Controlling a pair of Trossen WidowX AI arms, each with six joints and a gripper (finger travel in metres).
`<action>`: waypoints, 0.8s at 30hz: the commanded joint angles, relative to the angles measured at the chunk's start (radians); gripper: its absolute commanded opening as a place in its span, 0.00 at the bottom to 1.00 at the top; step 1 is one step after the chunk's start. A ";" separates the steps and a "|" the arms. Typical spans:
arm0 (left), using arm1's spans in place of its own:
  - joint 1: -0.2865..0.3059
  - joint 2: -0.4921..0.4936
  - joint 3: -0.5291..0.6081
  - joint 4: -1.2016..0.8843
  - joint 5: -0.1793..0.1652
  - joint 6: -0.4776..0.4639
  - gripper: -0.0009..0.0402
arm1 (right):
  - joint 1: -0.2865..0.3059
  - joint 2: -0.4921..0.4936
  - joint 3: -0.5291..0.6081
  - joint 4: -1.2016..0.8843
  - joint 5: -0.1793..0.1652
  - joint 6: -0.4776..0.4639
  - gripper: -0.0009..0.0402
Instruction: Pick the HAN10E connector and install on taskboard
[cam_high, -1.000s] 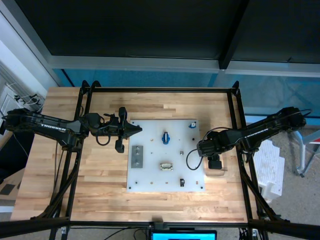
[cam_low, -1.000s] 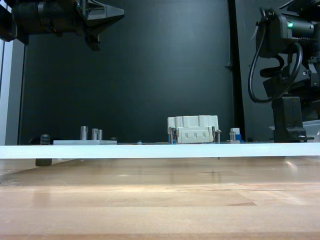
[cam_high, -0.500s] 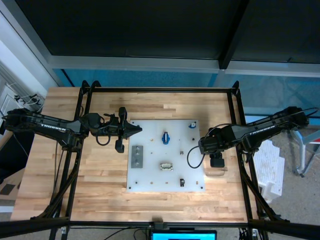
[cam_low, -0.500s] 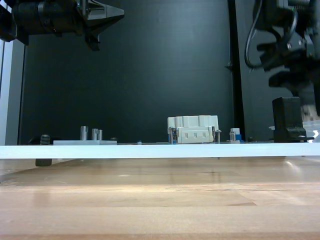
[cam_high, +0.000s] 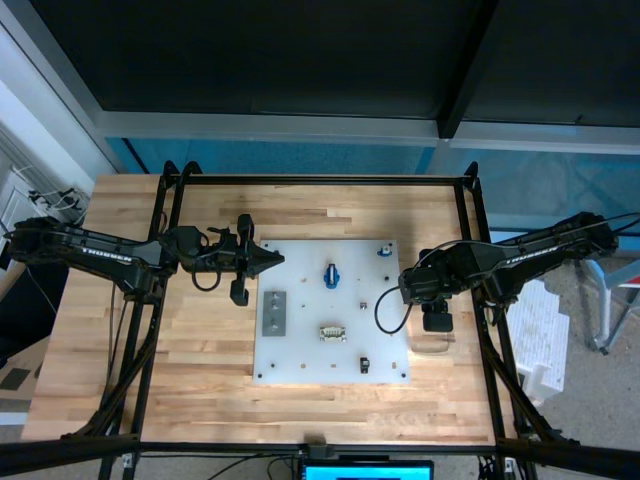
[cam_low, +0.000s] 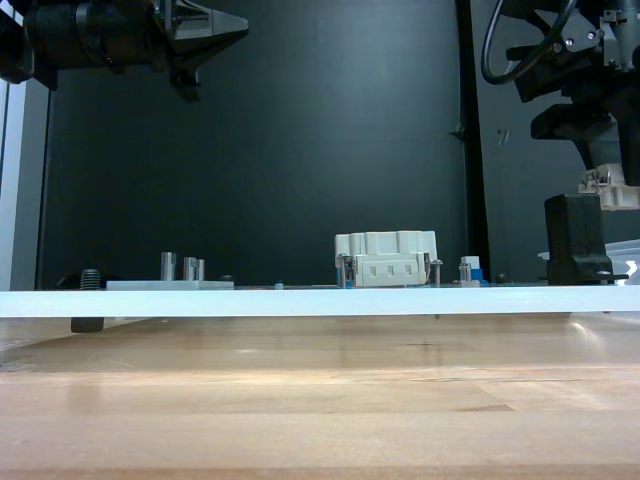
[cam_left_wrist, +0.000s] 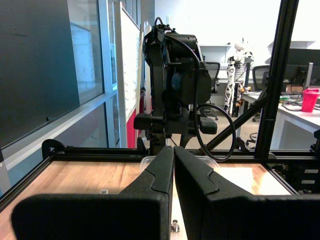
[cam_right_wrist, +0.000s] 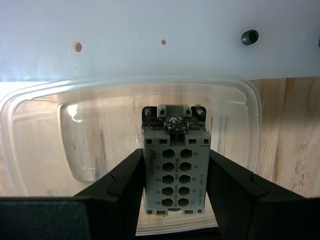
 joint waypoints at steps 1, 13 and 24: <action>0.000 0.000 0.000 0.000 0.000 0.000 0.02 | 0.002 0.018 0.028 0.002 0.000 0.002 0.12; 0.000 0.000 0.000 0.000 0.000 0.000 0.02 | 0.005 0.259 0.281 -0.008 -0.002 0.013 0.12; 0.000 0.000 0.000 0.000 0.000 0.000 0.02 | 0.021 0.493 0.518 -0.023 -0.025 0.026 0.12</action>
